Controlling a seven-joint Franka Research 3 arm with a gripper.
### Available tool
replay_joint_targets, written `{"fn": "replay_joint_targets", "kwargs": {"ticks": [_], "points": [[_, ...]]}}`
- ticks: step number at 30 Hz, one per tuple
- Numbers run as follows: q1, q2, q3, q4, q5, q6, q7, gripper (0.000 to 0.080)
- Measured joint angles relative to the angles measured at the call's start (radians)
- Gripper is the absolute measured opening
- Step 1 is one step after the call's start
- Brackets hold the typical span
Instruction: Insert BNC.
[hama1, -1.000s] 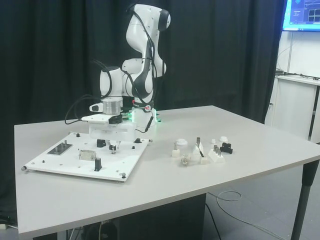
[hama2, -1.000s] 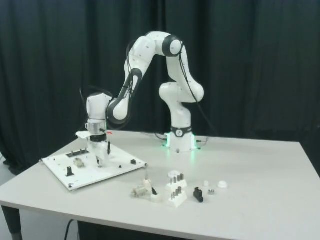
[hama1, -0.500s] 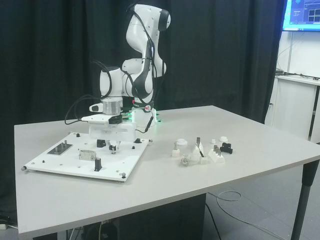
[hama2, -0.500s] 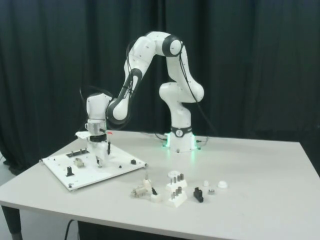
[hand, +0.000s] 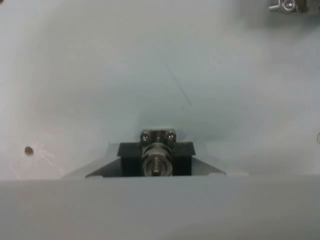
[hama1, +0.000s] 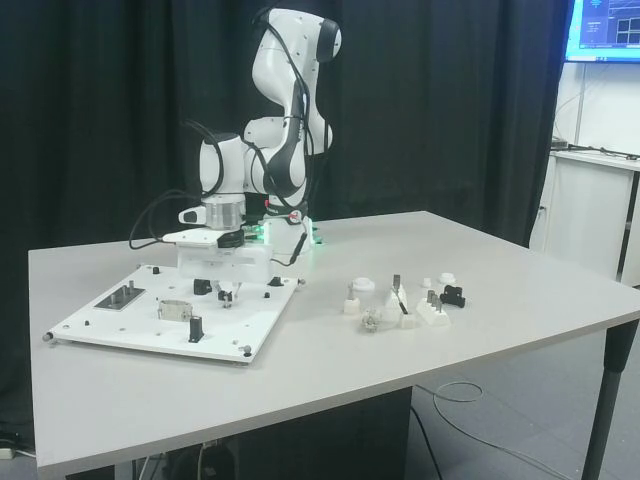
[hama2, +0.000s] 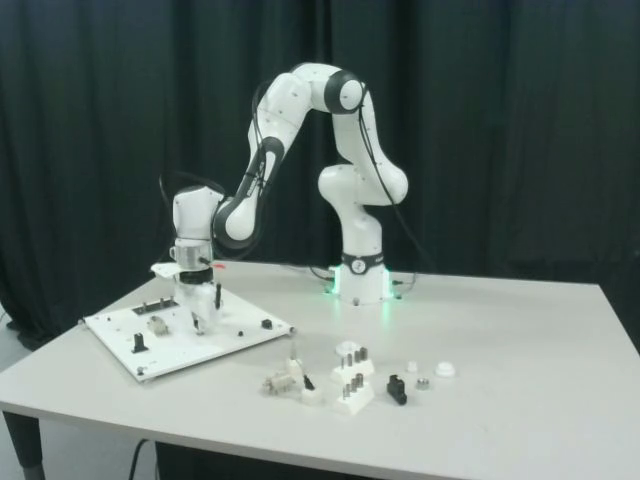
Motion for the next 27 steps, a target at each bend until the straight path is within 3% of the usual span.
{"fn": "replay_joint_targets", "kwargs": {"ticks": [15,27], "points": [[0.000,0.000,0.000,0.001,0.000,-0.002,-0.109,0.0121],[0.000,0.000,-0.002,0.002,0.010,-0.006,-0.057,0.0121]]}}
